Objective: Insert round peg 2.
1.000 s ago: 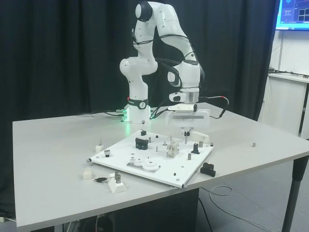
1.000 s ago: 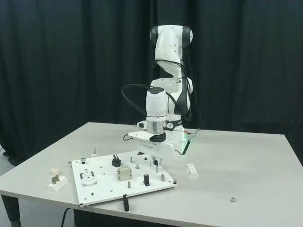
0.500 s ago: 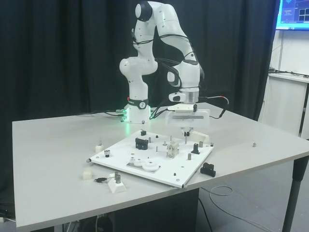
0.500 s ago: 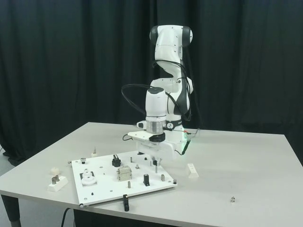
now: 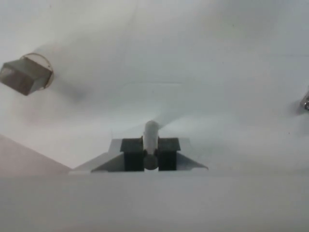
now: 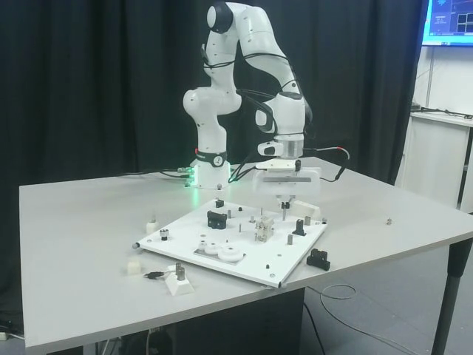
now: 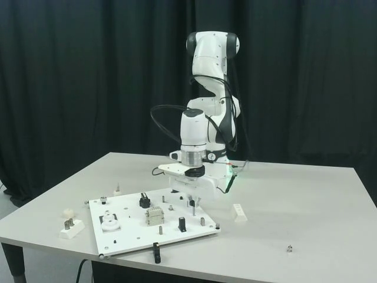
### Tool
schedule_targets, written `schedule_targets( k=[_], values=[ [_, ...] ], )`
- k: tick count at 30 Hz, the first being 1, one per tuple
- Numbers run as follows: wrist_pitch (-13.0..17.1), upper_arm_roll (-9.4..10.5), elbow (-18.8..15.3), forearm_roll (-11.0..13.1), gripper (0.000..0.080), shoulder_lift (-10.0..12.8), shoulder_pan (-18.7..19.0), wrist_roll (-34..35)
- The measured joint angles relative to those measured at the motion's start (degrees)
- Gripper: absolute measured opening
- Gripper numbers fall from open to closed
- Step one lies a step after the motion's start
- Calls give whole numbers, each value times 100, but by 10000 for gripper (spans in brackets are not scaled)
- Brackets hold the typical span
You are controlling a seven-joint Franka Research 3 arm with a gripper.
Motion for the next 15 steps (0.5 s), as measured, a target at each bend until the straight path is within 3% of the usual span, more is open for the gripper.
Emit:
schedule_targets(
  k=[15],
  values=[
    [-125, 5, -11, 0, 57, -32, 30, -1]
  ],
)
